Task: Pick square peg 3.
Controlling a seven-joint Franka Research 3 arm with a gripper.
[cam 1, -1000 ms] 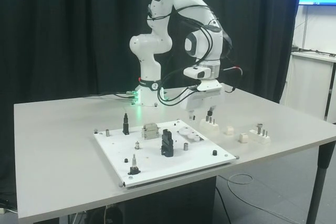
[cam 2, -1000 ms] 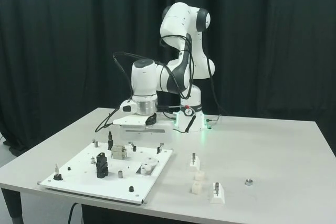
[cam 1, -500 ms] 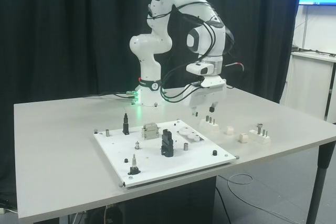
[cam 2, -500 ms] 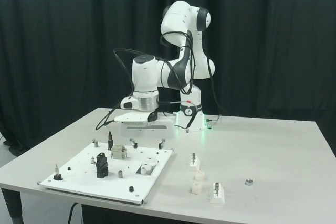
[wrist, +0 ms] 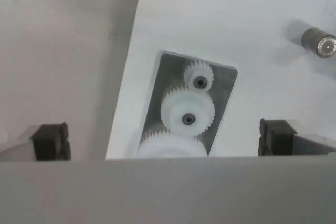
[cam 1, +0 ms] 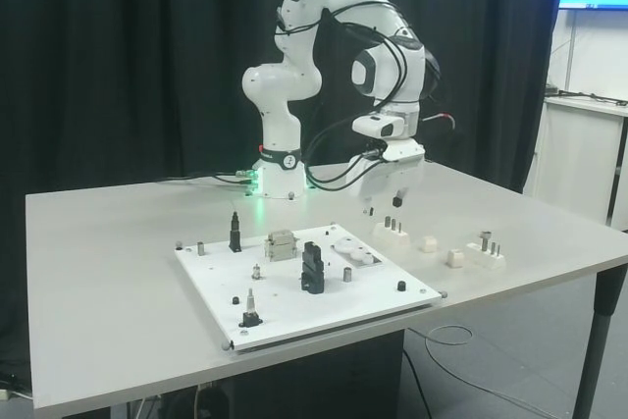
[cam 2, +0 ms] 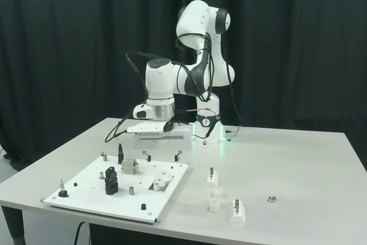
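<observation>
The arm hangs high over the white board's (cam 1: 324, 291) gears (wrist: 187, 115), jaws wide open and empty, so it looks mid-approach; the pegs (cam 1: 394, 224) wait beside the board on the counter (cam 1: 108, 262), needing a sideways move and descent.

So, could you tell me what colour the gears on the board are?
White; the gears show best in the wrist view.

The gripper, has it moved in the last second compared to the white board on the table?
Yes. The gripper has risen: a second ago its fingers hung just above the white board, and now they sit clearly higher over the gears.
</observation>
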